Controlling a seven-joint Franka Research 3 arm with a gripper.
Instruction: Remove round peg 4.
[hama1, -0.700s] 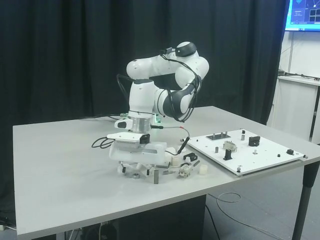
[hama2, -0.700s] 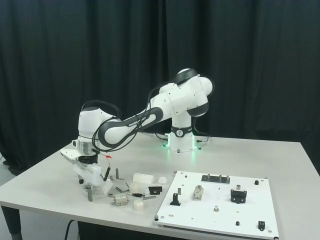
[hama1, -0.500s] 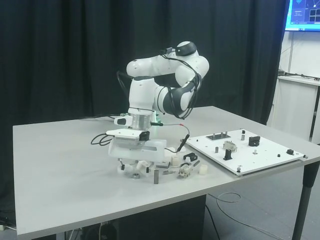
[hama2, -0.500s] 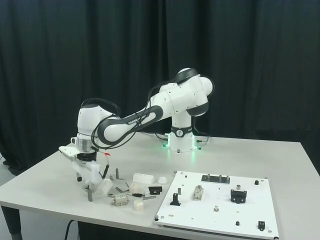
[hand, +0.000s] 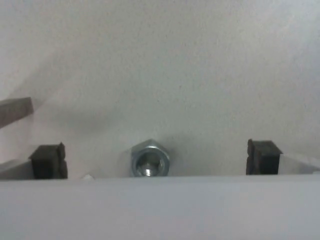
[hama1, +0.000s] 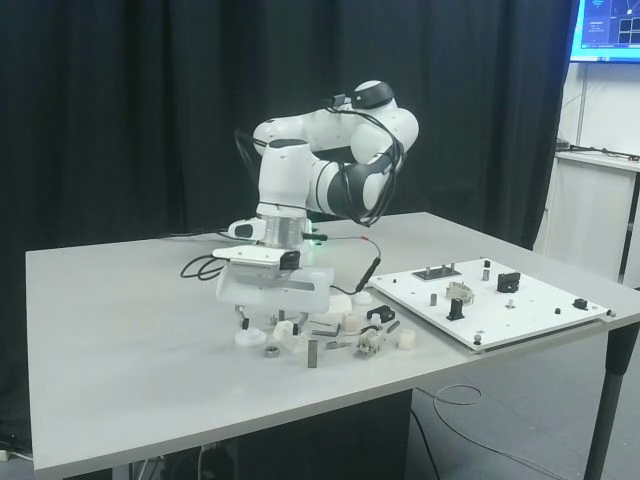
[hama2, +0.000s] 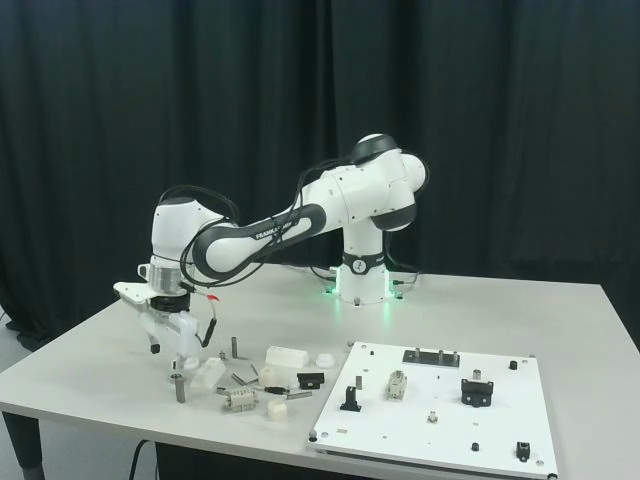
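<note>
My gripper is open, with one black fingertip on each side and nothing held between them. Below it, a small hexagonal metal piece with a round hole lies on the grey table. In the first room view the gripper hangs a little above that piece, among loose parts left of the white board. A short grey peg stands upright close by. The second room view shows the gripper above the table's left part, with the upright peg just in front of it.
Loose white blocks, a white disc, black parts and another upright peg lie between the gripper and the board. The board carries several small black and metal fittings. A cable trails from the wrist.
The hand has risen from just above the table and drawn back a little from the table's front edge. The hexagonal piece stays on the table.
</note>
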